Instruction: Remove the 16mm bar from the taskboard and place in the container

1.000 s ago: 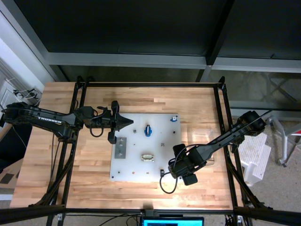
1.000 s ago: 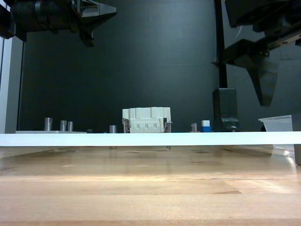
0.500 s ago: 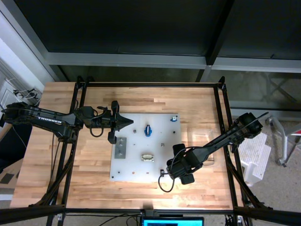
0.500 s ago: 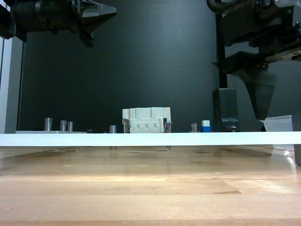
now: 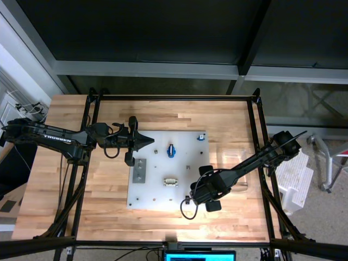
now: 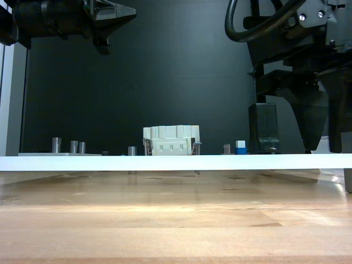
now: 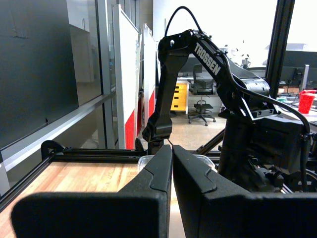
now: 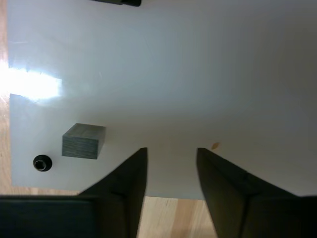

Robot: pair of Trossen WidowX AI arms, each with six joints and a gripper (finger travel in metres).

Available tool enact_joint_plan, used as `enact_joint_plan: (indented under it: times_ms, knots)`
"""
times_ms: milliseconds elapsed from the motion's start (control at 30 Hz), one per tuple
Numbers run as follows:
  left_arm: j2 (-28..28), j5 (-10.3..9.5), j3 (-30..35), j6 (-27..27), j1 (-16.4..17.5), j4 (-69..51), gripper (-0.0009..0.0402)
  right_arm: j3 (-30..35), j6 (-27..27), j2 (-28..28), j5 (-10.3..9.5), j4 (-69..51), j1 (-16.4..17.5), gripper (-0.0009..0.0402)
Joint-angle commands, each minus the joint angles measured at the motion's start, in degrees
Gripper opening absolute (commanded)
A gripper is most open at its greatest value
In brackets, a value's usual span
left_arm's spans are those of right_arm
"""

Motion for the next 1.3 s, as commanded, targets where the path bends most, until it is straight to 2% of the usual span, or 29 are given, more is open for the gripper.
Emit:
enact_joint_plan:
  times_ms: [33, 200, 333, 900, 1100, 1300]
  knots:
    - [0.02, 0.0, 0.0, 0.02, 0.02, 0.0, 0.0, 0.04, 0.11, -0.02, -0.24, 0.04, -0.59, 0.0066]
    - [0.02, 0.0, 0.0, 0.0, 0.02, 0.0, 0.0, 0.04, 0.11, -0.02, -0.26, 0.17, -1.38, -0.0004]
    - [0.02, -0.02, 0.0, 0.02, 0.02, 0.0, 0.0, 0.04, 0.13, -0.02, -0.24, 0.17, -1.68, 0.0009]
    - [0.02, 0.0, 0.0, 0.0, 0.02, 0.0, 0.0, 0.07, 0.17, -1.46, -0.37, 0.11, -1.9, 0.0]
    - [0.02, 0.0, 0.0, 0.02, 0.0, 0.0, 0.0, 1.27, 3.43, -4.46, -3.17, -1.16, -1.92, 0.0]
    - [0.02, 0.0, 0.0, 0.0, 0.0, 0.0, 0.0, 3.41, 6.36, -6.64, -3.26, -4.87, -1.64, 0.0]
